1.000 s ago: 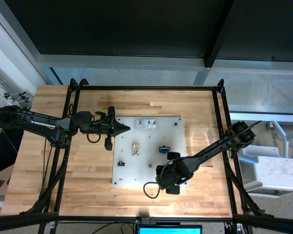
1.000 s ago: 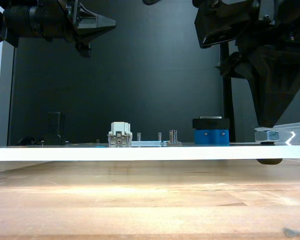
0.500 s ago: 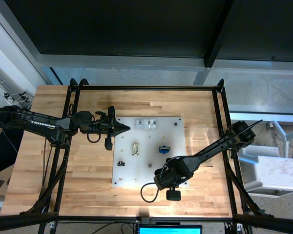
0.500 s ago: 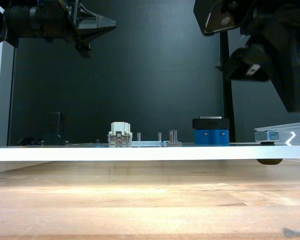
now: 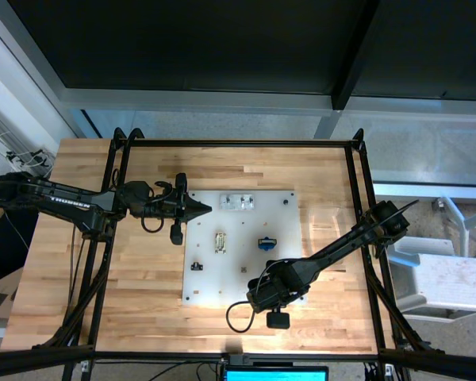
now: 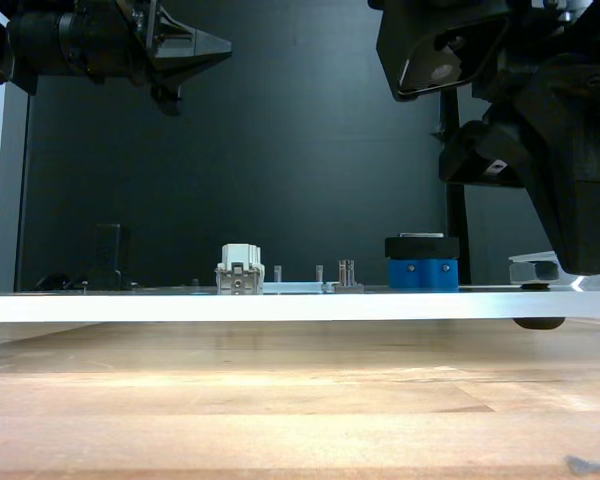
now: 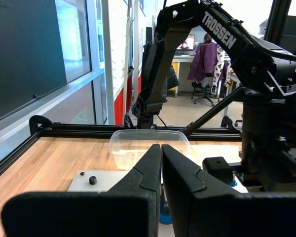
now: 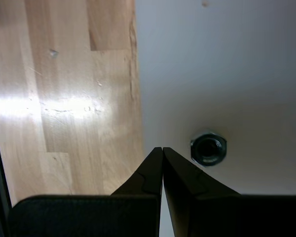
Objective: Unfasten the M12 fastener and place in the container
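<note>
Right gripper (image 8: 162, 149) points straight down at the white board's (image 8: 227, 74) near right edge, fingers pressed together, empty. Its wrist view shows the M12 nut (image 8: 208, 149), hidden from above, just beside them on its stud. Left gripper (image 7: 161, 148), likewise closed, hangs level far left, facing the clear container (image 7: 149, 143).

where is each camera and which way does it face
High: above the near edge, looking down and away at the white board; left arm, right arm show.
Low: table-top height, near edge, looking level; left end effector high at left, right end effector low by the nut.
Left wrist: on the left arm, looking past its shut end effector at the container, right arm.
Right wrist: on the right arm, looking down past its shut end effector at the board.
Shared: low and right wrist show the nut.
</note>
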Robot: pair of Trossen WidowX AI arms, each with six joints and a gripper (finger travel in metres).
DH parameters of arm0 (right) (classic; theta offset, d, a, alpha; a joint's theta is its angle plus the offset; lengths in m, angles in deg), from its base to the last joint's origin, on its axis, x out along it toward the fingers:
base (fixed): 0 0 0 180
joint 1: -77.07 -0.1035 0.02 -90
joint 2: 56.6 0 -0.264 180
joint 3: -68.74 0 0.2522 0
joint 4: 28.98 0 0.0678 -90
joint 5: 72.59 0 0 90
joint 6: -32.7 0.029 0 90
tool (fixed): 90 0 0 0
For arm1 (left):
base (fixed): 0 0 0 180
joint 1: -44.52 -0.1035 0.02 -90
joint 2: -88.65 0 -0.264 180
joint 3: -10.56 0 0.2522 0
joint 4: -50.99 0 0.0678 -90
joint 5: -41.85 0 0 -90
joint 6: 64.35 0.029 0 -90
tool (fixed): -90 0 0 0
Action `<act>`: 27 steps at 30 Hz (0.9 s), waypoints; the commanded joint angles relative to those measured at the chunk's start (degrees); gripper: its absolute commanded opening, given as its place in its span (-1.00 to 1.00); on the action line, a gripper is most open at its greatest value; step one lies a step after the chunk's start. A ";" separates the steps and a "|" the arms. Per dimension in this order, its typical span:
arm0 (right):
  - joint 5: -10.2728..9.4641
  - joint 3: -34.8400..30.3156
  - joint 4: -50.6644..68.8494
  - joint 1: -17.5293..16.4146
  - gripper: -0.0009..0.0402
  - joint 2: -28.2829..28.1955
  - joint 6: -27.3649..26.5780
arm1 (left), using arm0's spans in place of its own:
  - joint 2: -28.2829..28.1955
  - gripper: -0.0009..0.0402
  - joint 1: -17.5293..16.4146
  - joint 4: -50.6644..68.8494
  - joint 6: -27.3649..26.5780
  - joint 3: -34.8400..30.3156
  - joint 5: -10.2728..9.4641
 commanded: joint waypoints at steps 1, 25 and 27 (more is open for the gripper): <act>1.40 0.15 0.70 0.02 -0.96 -0.04 0.33 | 0.00 -0.96 0.00 -0.02 0.02 0.00 0.02; 14.43 0.17 6.99 0.02 -0.96 1.01 4.20 | 0.00 -0.96 0.00 -0.02 0.02 0.00 0.00; 16.79 0.15 8.13 0.04 -0.96 1.55 5.49 | 0.00 -0.96 -0.02 -0.02 0.02 0.00 0.00</act>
